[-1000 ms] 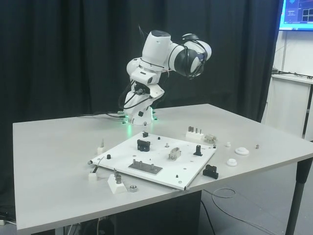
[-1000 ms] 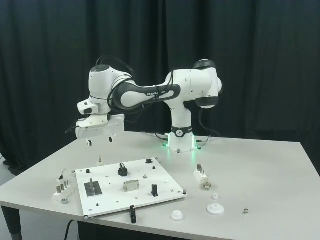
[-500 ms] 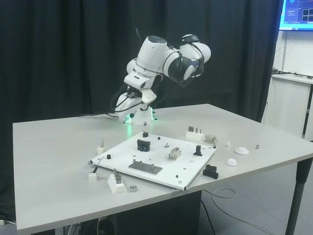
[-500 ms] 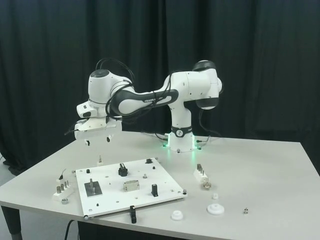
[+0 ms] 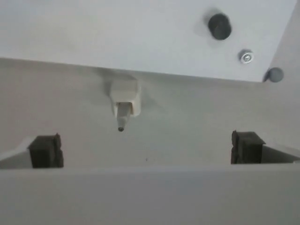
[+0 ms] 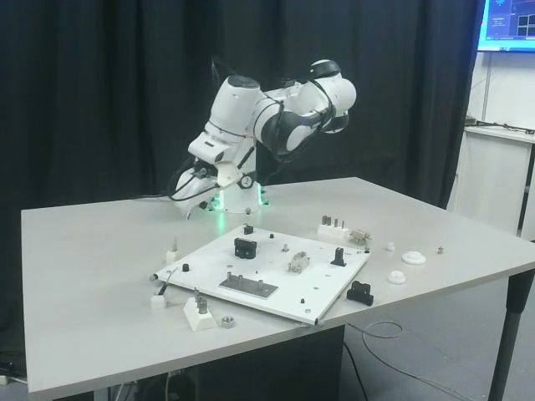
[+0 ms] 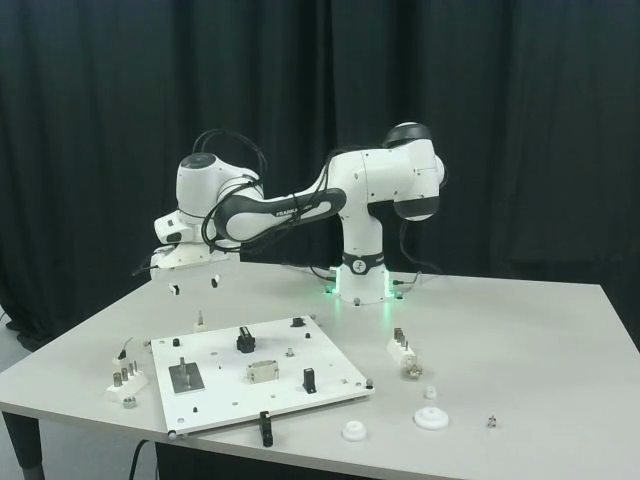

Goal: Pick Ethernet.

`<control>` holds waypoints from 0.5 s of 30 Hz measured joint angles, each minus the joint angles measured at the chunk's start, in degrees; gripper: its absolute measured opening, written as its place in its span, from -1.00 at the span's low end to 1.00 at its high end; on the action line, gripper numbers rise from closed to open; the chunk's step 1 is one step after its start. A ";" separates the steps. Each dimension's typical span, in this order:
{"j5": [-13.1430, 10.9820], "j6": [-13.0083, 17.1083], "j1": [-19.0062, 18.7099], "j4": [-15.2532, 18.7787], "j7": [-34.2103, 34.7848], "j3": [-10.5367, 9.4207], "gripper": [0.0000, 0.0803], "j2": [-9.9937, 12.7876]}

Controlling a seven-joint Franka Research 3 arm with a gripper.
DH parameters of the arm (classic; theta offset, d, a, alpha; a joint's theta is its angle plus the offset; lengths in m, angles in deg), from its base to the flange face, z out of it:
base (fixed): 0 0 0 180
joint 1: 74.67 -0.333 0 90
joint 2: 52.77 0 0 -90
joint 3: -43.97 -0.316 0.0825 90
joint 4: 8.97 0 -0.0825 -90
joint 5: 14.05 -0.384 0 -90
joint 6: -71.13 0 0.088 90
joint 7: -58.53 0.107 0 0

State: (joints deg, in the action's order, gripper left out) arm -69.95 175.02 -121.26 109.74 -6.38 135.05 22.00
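Note:
The Ethernet piece (image 5: 124, 101) is a small white block with a short plug standing up from it. It sits on the grey table just off the far-left edge of the white board (image 7: 225, 385), and shows in both room views (image 6: 172, 251) (image 7: 200, 321). My gripper (image 7: 193, 285) hangs open well above it, a little behind it. In the wrist view the gripper (image 5: 146, 149) holds nothing, and its two black fingertips (image 5: 45, 151) stand wide apart.
The white board (image 6: 276, 251) carries black fixtures (image 6: 244, 246), a metal bar (image 6: 248, 286) and a small metal part (image 6: 298, 262). Around it lie a white pin holder (image 6: 201, 313), a black clip (image 6: 359, 291) and white discs (image 6: 413, 257). A black knob (image 5: 219, 26) and a nut (image 5: 245, 56) sit near the board's corner.
The arm has swung toward the far-left side of the board, carrying the gripper over the Ethernet piece. The gripper stays open and empty.

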 joint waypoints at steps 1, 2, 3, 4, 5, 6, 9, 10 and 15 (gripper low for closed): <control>-0.39 0.59 -0.11 0.76 -0.57 -0.20 0.99 0.00; -0.74 1.07 -0.23 1.45 -1.00 -0.36 0.99 0.00; -1.11 1.58 -0.36 2.15 -1.40 -0.52 0.99 -0.01; -1.52 2.14 -0.50 2.88 -1.83 -0.69 0.99 -0.01; -1.91 2.65 -0.62 3.52 -2.24 -0.85 0.99 -0.01; -2.32 3.16 -0.77 4.19 -2.73 -1.02 0.99 -0.01; -3.32 4.74 -1.16 6.08 -4.20 -1.56 0.99 -0.02; -3.65 5.20 -1.28 6.60 -4.69 -1.73 0.99 -0.02; -5.66 7.93 -1.90 9.19 -7.29 -2.71 0.99 -0.03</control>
State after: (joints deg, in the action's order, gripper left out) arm -75.61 182.96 -123.17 118.93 -13.66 132.35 21.97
